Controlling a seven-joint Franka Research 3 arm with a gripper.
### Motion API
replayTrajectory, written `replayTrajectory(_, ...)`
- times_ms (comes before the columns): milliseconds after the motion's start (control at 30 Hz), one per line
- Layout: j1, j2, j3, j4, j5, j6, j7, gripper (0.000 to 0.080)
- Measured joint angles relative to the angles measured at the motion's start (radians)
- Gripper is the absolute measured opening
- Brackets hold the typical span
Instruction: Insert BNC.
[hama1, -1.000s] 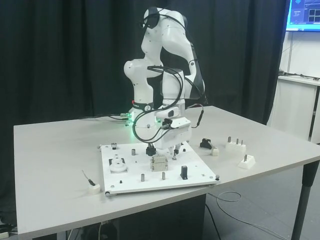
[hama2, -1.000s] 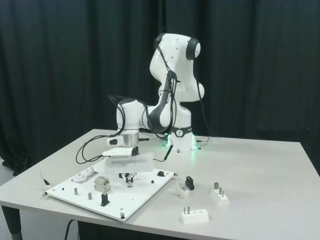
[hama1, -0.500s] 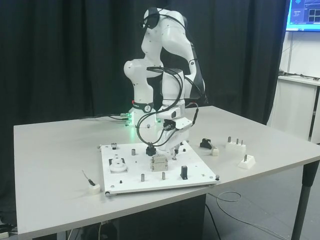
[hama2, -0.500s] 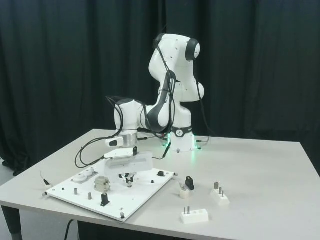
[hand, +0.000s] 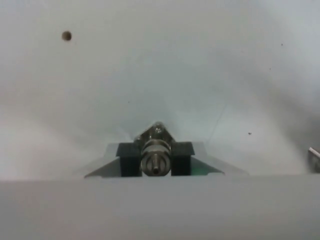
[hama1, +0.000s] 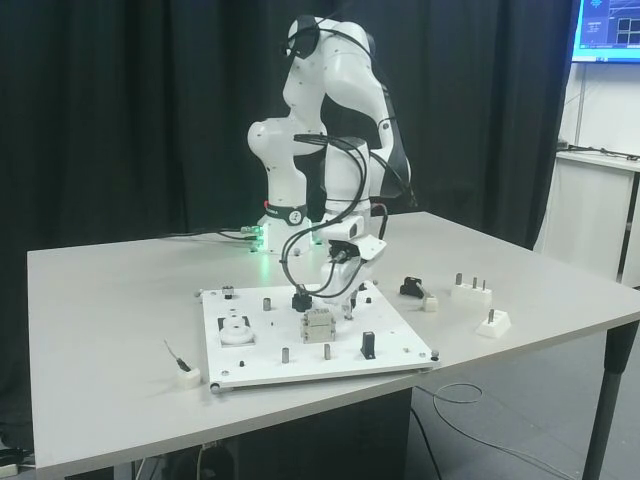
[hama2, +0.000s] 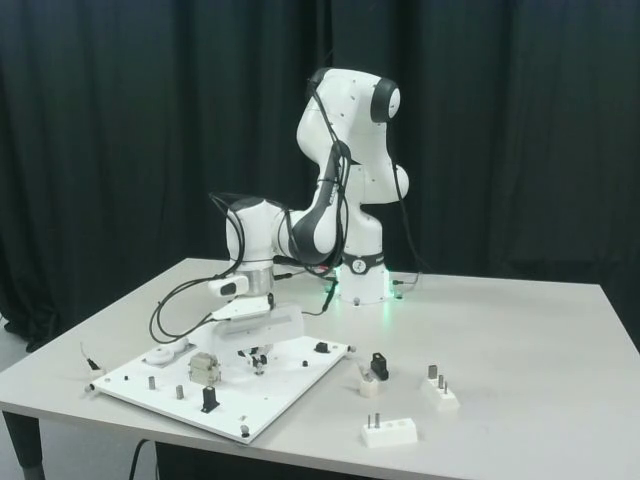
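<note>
Since the earlier frames, the wrist of the white seven-joint arm (hama1: 330, 110) has been rotated about its vertical axis over the flat white square assembly board (hama1: 390, 345), so that the gripper (hand: 156, 165) body, broadside before, is now turned at an angle in the first room view; its height over the board appears little changed.

The small metal cylindrical BNC connector (hand: 156, 159) is seen in the wrist view between the two black fingers (hand: 128, 159), one on each side and touching it, so the jaws are judged closed on the connector. The connector is held end-down over the board, just behind the small grey metal block (hama1: 317, 325) as the first room view shows it, and beside the small black round fitting (hama1: 300, 298) on the board. Whether its tip has reached any socket cannot be told.

The task is judged to be in its last phase: the connector has been brought to the board, and seating, and probably a locking twist, remain to be confirmed.

The arm is folded low, its base at the far side of the grey tabletop (hama1: 110, 290) behind the board, the elbow raised, the forearm reaching forward and down, and the hand pointing straight down at the board.
</note>
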Motion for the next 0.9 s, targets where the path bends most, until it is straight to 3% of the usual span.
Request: replayTrajectory(900, 0.004, 0.001, 0.007, 0.005, -0.107, -0.001, -0.048, 0.0120)
